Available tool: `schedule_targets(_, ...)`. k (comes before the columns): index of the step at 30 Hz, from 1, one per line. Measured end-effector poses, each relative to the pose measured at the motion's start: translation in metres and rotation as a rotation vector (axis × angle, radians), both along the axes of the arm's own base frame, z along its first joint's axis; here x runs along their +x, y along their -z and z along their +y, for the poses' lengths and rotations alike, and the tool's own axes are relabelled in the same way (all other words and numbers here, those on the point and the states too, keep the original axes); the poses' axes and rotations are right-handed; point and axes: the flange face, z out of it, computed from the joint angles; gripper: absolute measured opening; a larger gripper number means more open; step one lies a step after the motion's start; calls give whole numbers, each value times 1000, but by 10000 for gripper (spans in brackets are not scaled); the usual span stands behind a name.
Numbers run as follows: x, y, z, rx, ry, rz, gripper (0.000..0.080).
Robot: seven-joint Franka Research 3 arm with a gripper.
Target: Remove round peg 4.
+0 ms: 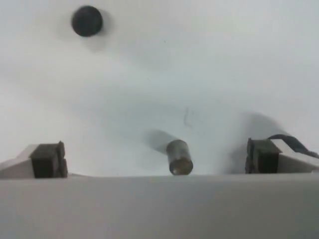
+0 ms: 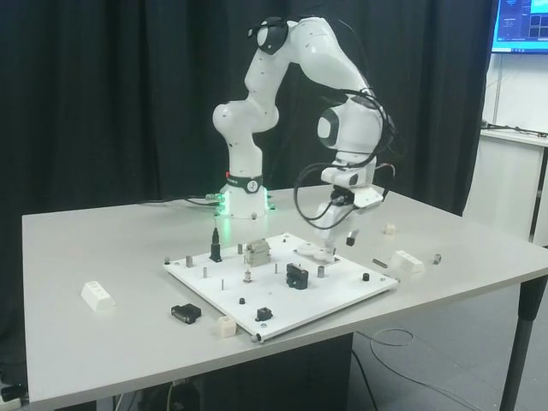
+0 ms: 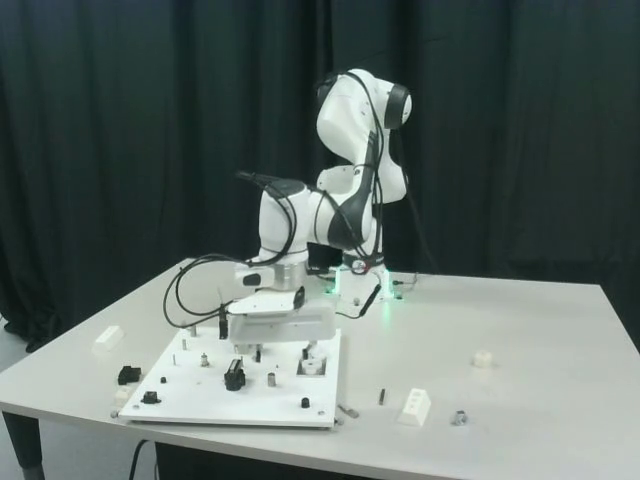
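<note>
Open and holding nothing, the gripper [image 1: 154,162] hangs low over the white board [image 2: 342,295], its two black fingertips [image 1: 47,160] spread wide apart with bare board between them. One short metal round peg [image 1: 179,157] stands upright in the board between the two fingertips, nearer one than the other and touching neither; whether this is peg 4 cannot be told from any marking.

One grey table [image 2: 86,248] carries everything below the gripper. One white arm [image 2: 282,60] arches from its base, ringed with green light, down to the gripper. The board lies directly beneath the gripper, and one black hole [image 1: 86,21] shows in the board's surface a little way off from the peg.

On the board around the gripper, the first room view shows several small fixtures: one tall black post [image 2: 215,248], one grey metal block [image 2: 257,252], and one black clamp-like part [image 2: 297,277] just in front of the gripper. A few thin pins and small black knobs dot the rest; too small to count surely.

Off the board, well away from the gripper, four white blocks lie on the table: one [image 2: 98,295] far to the side, one [image 2: 226,326] by the board's near edge, one [image 2: 407,262] beyond the board's corner, one small [image 2: 390,229] behind it. One black part [image 2: 186,313] lies near the board's near edge.
</note>
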Motion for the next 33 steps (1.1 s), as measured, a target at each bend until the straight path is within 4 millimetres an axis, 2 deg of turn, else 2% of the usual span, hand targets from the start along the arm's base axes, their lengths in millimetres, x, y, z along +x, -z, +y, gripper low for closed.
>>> schedule_targets(13,-8,27,-20,15,32,-10,800)
schedule_targets(33,-15,47,-32,44,84,6,800)
